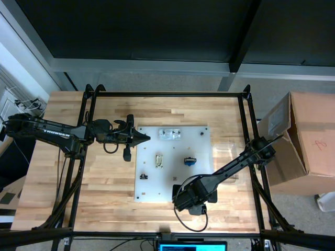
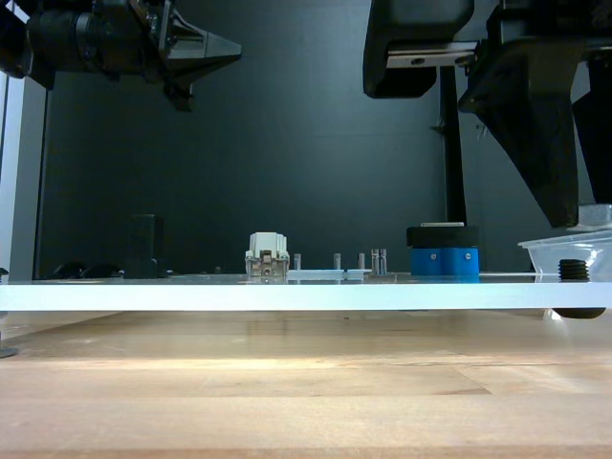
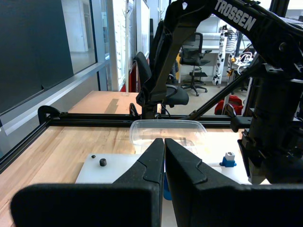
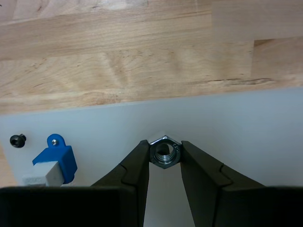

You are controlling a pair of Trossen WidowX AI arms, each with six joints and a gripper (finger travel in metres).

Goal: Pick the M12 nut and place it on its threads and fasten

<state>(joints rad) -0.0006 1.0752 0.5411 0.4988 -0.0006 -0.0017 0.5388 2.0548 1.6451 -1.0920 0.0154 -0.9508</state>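
Right gripper (image 4: 164, 152) pinches the silver nut (image 4: 164, 156) by two opposite sides, bore facing down at the white board (image 4: 246, 132). Small, hard and smooth, it is probably light but could twist loose, so its flats are the hold. Its stud (image 2: 573, 271) stands bare at the board's five o'clock. Left gripper (image 1: 141, 137), fingers together, hovers at ten o'clock.

Right gripper (image 4: 164, 150) holding the nut (image 4: 164, 157) hangs just above the bare stud (image 2: 573, 271); left gripper (image 1: 145, 138) hovers high, well apart.
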